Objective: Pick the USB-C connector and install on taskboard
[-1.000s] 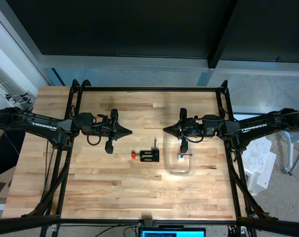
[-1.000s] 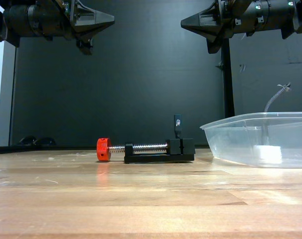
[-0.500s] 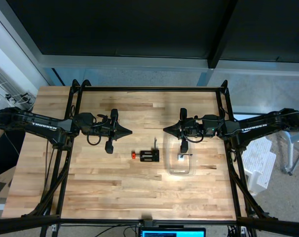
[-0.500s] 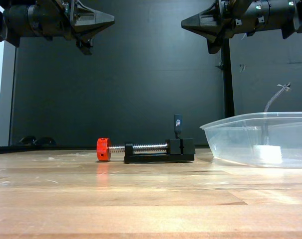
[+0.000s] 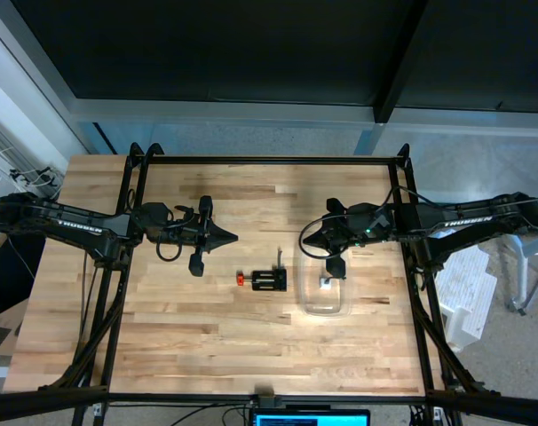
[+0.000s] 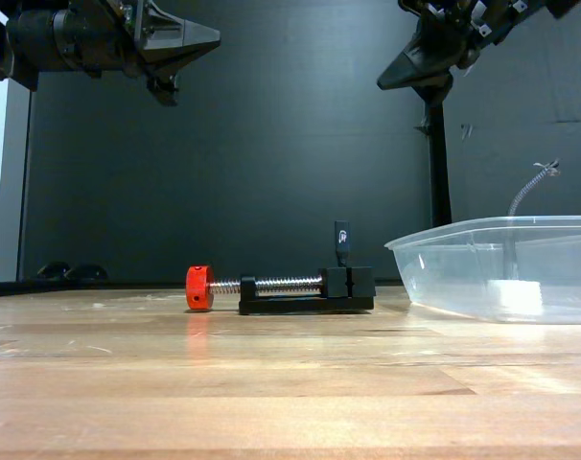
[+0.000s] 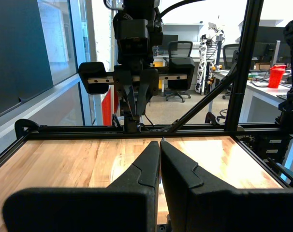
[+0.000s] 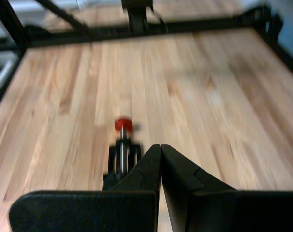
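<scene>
Right gripper (image 5: pixel 304 248) has its fingers (image 8: pixel 146 166) pressed together, holding nothing, tipped nose-down above the clear tray's (image 5: pixel 327 312) 11 o'clock corner. Left gripper (image 5: pixel 231 237) is likewise closed and empty, level, at 10 o'clock from the black block (image 5: pixel 269 280). I see the block flat near the table's (image 5: pixel 207 346) centre, red knob (image 6: pixel 198 287) toward 9 o'clock, tray just beside it at 3 o'clock. I cannot make out the plug; a thin lead (image 6: pixel 525 203) rises from the tray. Bare wood runs toward 6 o'clock; black rails (image 5: pixel 269 161) bound the 12 o'clock edge.

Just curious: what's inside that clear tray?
A small white block and wire; the right gripper, shut above the tray's far end, hides some; left gripper hangs shut at left.
</scene>
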### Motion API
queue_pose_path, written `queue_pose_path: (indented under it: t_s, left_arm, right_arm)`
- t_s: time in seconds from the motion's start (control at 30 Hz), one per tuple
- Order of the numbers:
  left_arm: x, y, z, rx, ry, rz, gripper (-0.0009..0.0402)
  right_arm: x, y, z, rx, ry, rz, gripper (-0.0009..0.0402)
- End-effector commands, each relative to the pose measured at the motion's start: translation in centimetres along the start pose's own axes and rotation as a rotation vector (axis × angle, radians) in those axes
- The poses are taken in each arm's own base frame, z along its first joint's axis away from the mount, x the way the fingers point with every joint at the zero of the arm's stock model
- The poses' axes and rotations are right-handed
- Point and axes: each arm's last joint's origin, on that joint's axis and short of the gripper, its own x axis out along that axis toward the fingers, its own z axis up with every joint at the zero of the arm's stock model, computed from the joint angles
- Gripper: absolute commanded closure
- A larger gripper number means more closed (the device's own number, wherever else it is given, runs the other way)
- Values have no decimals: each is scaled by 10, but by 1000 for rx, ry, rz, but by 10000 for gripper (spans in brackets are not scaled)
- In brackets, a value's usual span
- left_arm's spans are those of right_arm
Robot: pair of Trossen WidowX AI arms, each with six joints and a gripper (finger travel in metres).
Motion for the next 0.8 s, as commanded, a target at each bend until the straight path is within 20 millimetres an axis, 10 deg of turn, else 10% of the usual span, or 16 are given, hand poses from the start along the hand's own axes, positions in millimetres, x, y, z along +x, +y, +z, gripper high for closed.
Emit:
queue_pose_path:
  t_s: [0.03,0.8]
  left_arm:
    - [0,0,0,0,-1,0,393]
    - [0,0,0,0,-1,0,393]
  right_arm:
    - [-2,1,5,4,129,-19,393]
    - [19,14,20,-2,708,-89,393]
